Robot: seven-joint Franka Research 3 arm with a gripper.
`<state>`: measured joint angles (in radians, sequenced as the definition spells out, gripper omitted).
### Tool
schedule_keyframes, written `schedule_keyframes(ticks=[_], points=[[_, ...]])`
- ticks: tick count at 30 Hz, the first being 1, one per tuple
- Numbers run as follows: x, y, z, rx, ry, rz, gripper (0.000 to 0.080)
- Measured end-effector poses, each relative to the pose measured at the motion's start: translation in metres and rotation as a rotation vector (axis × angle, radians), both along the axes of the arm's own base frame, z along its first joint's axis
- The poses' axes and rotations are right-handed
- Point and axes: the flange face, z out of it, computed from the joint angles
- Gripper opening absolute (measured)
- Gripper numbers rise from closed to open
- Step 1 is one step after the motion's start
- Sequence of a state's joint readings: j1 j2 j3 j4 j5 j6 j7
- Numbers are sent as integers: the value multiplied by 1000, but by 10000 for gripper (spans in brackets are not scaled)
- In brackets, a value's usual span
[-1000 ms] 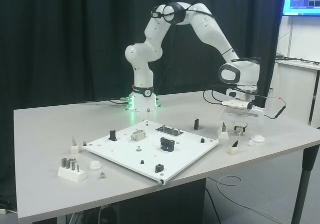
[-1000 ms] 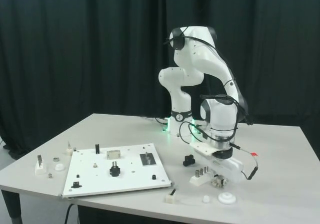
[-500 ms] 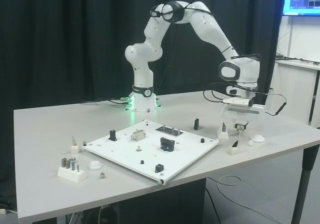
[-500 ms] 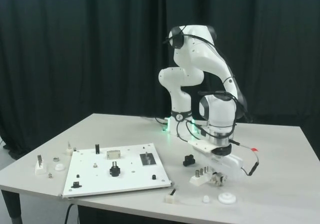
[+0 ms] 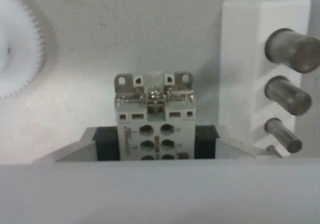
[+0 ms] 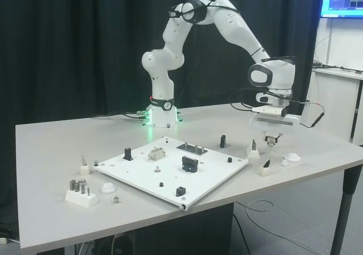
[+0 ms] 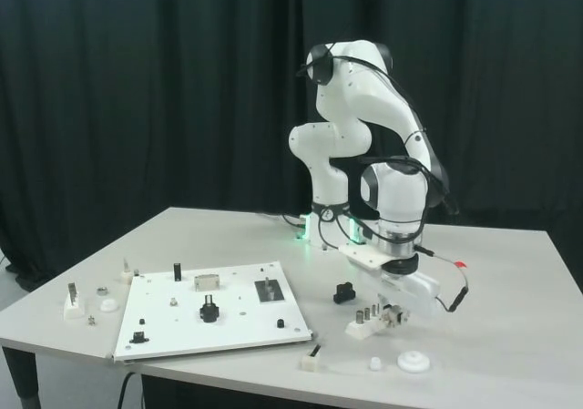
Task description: Pick waterproof.
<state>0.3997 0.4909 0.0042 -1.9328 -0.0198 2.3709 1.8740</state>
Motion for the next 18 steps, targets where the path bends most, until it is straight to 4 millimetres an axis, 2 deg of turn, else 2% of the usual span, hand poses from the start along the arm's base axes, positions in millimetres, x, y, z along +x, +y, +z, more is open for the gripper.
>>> schedule_keyframes(ticks=[18], points=[[-1,0,8,-5,10,2,311]])
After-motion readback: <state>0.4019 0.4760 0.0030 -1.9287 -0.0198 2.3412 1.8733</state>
